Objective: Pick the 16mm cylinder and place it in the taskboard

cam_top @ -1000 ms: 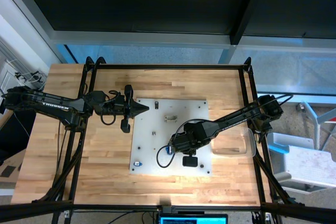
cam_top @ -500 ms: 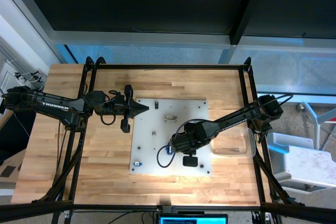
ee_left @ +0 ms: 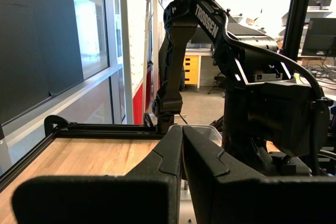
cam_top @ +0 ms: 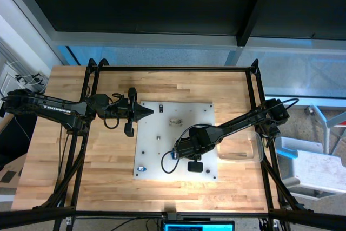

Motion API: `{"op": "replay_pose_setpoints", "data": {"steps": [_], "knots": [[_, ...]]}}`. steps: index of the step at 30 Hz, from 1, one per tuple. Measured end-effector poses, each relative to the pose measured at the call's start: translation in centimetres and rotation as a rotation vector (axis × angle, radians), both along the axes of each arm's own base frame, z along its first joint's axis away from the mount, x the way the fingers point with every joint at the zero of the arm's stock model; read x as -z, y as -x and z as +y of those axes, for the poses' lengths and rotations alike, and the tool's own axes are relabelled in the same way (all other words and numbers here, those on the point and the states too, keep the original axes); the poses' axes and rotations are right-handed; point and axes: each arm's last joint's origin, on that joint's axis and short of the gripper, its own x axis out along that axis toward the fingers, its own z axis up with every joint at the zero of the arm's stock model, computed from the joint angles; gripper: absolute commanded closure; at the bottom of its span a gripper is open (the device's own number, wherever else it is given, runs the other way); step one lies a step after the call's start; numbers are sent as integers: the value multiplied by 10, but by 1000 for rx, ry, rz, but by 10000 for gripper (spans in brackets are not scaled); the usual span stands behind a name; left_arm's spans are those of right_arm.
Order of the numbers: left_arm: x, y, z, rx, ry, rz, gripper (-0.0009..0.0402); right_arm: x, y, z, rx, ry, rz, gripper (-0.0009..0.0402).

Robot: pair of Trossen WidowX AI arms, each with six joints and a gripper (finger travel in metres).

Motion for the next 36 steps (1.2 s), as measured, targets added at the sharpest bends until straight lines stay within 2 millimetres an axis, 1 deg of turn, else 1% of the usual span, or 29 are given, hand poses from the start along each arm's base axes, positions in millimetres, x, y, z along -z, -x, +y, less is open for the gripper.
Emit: {"op": "replay_pose_setpoints", "data": {"steps": [36], "knots": [[0, 0, 0, 0, 0, 0, 393, 1, 0, 2, -4, -9, 0, 361]]}}
